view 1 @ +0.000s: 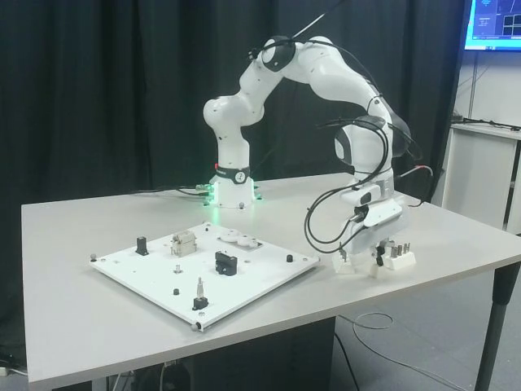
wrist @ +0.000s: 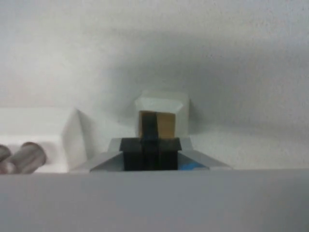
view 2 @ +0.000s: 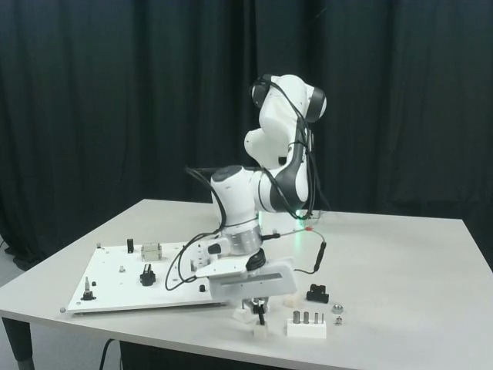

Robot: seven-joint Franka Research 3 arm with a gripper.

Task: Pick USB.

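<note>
My gripper (view 2: 259, 311) down low at the table's (view 2: 400, 270) near edge, USB (wrist: 150, 145) standing in its small white holder (wrist: 162, 107) right under my wrist, grip state I cannot tell, white block with metal pins (view 2: 306, 324) just beside, white board (view 1: 203, 269) well apart

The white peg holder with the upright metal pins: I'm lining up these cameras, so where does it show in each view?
Wrist view: white peg holder at the picture's edge, beside the gripper.
First room view: on the grey table near its edge, just past the gripper.
Second room view: near the front table edge, beside the gripper.
Shared landmark: the gripper, low over the table.
</note>
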